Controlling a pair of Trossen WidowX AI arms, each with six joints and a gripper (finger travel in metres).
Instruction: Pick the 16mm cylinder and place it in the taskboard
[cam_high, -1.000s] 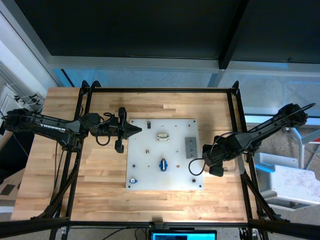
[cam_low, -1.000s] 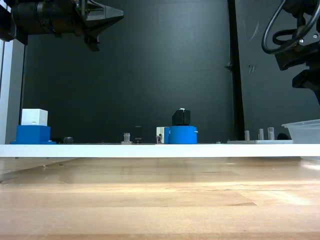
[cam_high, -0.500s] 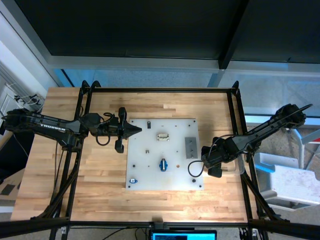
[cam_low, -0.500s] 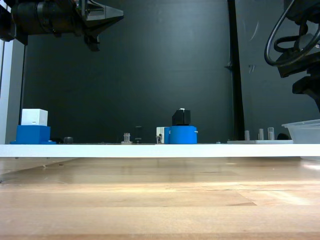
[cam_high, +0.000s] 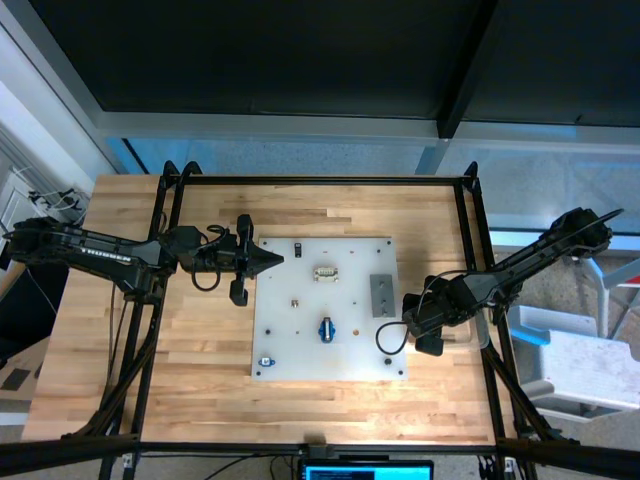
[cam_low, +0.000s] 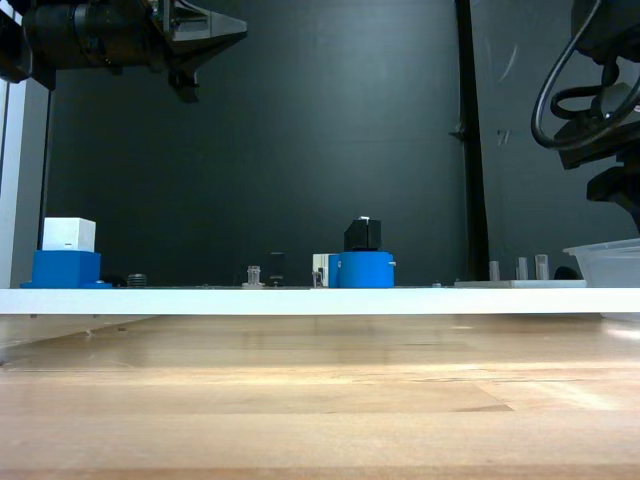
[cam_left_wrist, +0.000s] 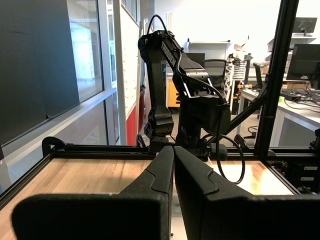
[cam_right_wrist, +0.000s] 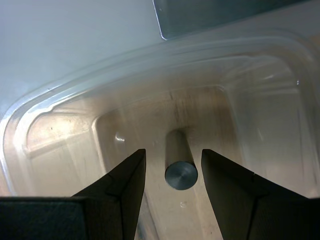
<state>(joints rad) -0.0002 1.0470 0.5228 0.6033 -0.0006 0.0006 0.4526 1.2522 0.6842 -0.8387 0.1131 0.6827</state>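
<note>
The 16mm cylinder (cam_right_wrist: 180, 161), a short grey metal peg, rests inside the clear plastic tray (cam_right_wrist: 60, 107) with its round end face toward the right wrist camera. My right gripper (cam_right_wrist: 172, 151) is open, with one finger on each side of the peg and neither touching it. In the high view the right gripper (cam_high: 431, 338) hangs over the tray (cam_high: 472, 335) just past the right edge of the white taskboard (cam_high: 300, 345). My left gripper (cam_high: 274, 258) is shut and empty, held high over the board's left edge (cam_low: 236, 28).
On the taskboard stand a blue fitting (cam_high: 326, 329), a grey block (cam_high: 382, 294) and a white connector (cam_high: 324, 271). In the low view a blue-and-white part (cam_low: 66, 255) stands at the board's left and the tray rim (cam_low: 606, 258) at the right. A black frame surrounds the table.
The right gripper has come down and shifted slightly left over the tray. The left arm has not moved.
</note>
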